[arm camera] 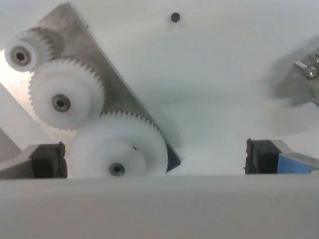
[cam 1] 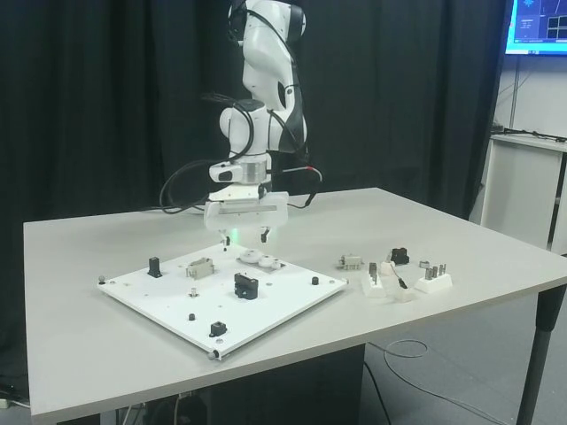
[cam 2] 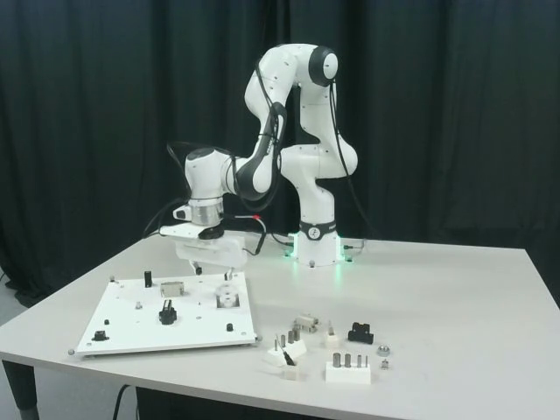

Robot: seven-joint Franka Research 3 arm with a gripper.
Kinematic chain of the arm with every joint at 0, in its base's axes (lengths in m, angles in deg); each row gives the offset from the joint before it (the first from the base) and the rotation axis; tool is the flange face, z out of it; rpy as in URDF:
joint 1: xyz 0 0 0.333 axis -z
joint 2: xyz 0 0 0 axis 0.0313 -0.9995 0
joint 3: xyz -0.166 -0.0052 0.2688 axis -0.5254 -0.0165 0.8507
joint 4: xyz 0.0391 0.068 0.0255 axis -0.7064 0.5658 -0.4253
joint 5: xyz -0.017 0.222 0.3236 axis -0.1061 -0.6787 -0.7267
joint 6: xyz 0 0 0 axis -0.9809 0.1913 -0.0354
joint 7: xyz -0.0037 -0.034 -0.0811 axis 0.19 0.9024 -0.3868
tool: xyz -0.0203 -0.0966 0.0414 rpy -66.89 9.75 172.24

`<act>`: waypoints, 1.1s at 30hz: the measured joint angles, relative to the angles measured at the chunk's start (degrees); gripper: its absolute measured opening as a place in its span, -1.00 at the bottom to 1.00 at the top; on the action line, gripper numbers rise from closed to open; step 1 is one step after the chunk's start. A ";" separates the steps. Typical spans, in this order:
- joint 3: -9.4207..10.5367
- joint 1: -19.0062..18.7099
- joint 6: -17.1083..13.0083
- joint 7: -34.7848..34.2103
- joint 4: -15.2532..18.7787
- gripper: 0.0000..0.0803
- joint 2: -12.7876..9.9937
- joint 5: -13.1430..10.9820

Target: Pick waterproof.

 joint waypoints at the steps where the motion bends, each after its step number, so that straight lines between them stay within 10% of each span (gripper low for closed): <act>1: 0.00 -0.05 -0.09 0.00 -0.09 0.99 0.00 0.00; 33: 0.03 -3.57 -0.96 0.25 -2.10 0.99 1.71 0.00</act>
